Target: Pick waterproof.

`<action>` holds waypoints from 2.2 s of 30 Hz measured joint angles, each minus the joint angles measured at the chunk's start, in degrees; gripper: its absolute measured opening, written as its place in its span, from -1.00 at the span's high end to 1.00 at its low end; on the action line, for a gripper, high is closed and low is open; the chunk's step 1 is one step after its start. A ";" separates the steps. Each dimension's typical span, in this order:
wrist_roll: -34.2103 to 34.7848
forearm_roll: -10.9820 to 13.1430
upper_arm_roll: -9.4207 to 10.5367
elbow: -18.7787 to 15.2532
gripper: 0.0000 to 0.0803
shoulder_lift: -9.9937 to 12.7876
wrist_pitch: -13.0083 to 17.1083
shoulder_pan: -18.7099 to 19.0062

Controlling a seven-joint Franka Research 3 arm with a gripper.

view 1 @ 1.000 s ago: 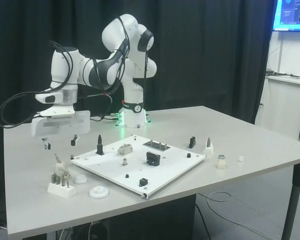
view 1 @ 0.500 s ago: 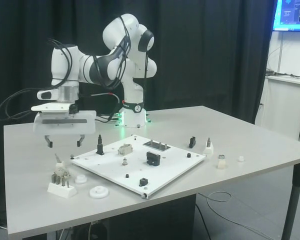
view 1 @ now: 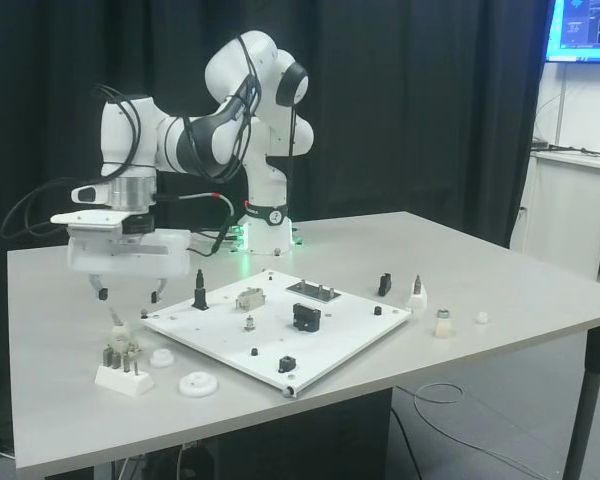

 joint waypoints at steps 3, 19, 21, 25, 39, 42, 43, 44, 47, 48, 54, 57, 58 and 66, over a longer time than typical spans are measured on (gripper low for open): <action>4.40 0.30 0.00 -0.02 -0.99 0.29 0.22 -0.04; 20.15 0.39 -0.17 -0.09 -0.99 0.97 0.41 -0.86; 23.13 0.39 -0.20 -0.10 -0.99 1.02 0.41 -1.01; 30.23 0.39 -0.23 -0.10 -0.99 1.13 0.42 -1.23; 31.71 0.39 -0.23 -0.08 -0.99 2.27 1.44 -1.29; 32.06 0.42 -0.22 -0.05 -0.99 2.75 1.80 -1.29; 32.27 0.45 -0.21 -0.04 -0.99 2.92 1.89 -1.29; 32.46 0.49 -0.19 -0.03 -0.99 3.08 1.98 -1.29; 32.91 0.69 -0.12 0.01 -0.99 3.56 2.29 -1.28; 32.97 0.82 -0.10 0.04 -0.99 3.73 2.38 -1.28; 32.99 1.19 -0.05 0.44 -0.99 4.88 2.64 -1.27; 32.99 1.19 -0.05 0.81 -0.99 5.50 2.64 -1.28; 32.99 1.19 -0.05 0.89 -0.99 5.67 2.64 -1.30; 32.72 1.19 -0.06 1.03 -0.99 6.54 2.64 -1.56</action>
